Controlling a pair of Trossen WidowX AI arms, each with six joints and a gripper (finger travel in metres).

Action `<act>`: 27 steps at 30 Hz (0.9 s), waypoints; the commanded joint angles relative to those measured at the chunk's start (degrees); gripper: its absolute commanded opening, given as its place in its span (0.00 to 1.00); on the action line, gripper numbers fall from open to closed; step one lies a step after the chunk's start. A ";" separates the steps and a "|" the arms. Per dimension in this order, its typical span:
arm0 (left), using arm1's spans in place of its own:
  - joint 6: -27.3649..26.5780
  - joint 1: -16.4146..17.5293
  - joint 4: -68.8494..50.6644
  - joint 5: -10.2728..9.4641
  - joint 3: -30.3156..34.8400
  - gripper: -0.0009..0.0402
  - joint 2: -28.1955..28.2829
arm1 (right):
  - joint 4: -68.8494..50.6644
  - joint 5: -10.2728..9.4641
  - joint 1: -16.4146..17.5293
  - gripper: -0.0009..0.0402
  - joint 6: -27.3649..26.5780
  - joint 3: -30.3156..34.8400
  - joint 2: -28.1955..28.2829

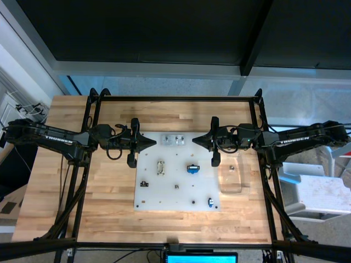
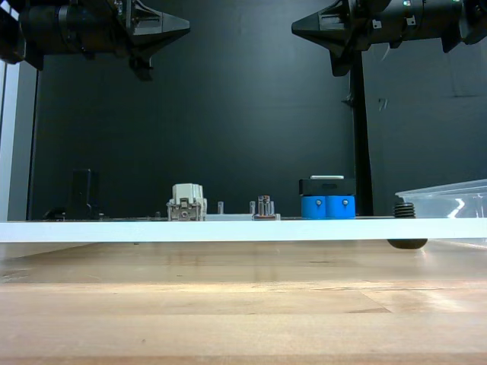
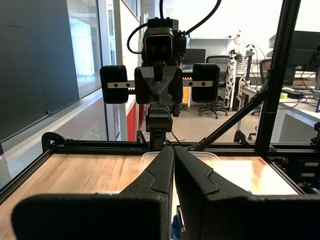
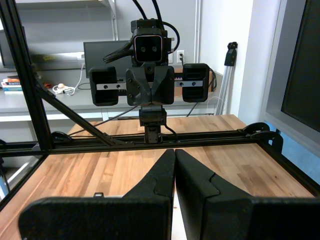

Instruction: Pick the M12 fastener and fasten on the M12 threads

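Right gripper [image 1: 193,140] and left gripper [image 1: 154,142], fingers pressed together, hover over the white plastic board [image 1: 164,197]; the small silver nut [image 1: 232,168] lies in the clear plastic tray [image 1: 239,192], black ribbed stud [image 2: 404,209] bare, so the right should open and descend squarely.

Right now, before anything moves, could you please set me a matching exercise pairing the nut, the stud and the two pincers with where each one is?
Things:
1. nut
2. stud
3. left pincer
4. right pincer

Places and states:
A. shut, raised above the white board's far edge, right of its middle
B. lying in the clear tray, beside the board
C. shut, raised above the board's far edge, left of its middle
D. standing bare on the board, ribs showing

Pairs: 1-B, 2-D, 3-C, 4-A.
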 commanded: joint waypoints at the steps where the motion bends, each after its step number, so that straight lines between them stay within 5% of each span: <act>1: 0.00 -0.02 0.00 -0.02 0.00 0.02 0.00 | 0.09 0.02 -0.02 0.02 0.02 0.00 0.00; 13: 0.00 0.00 0.00 0.00 0.00 0.02 0.00 | 0.02 -0.11 0.02 0.02 0.20 0.00 0.00; 17: 0.00 -0.02 0.00 -0.02 0.00 0.02 0.00 | -1.42 -2.80 0.11 0.02 0.37 0.13 -1.51; 23: 0.00 0.00 0.00 -0.02 0.00 0.02 0.00 | -18.71 -3.02 0.11 0.02 -0.31 4.35 -3.69; 27: 0.00 -0.02 0.00 0.00 0.00 0.02 0.00 | -30.67 -5.64 0.17 0.02 -1.90 8.55 -3.67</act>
